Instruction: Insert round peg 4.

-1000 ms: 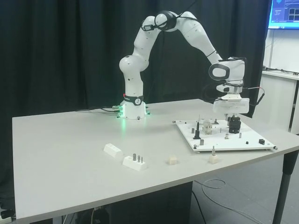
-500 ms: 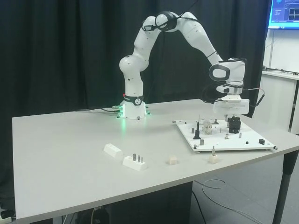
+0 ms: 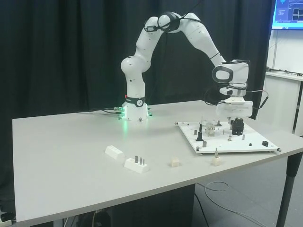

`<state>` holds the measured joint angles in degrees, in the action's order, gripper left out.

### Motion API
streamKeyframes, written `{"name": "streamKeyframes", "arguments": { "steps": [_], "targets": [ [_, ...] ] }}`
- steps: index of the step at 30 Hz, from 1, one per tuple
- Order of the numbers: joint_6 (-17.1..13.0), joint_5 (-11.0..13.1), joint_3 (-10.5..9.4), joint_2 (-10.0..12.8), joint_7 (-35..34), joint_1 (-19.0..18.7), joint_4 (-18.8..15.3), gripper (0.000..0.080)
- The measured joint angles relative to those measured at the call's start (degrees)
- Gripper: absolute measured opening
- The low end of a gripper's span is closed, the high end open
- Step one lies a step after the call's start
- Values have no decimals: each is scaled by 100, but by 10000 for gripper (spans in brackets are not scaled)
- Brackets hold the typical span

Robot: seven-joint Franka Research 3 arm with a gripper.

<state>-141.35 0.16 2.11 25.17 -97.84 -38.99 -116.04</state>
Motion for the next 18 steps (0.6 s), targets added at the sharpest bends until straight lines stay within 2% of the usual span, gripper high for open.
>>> {"name": "streamKeyframes", "arguments": {
  "steps": [18],
  "targets": [
    [-13, 0, -6, 52, 0, -16, 32, 152]
  ]
}}
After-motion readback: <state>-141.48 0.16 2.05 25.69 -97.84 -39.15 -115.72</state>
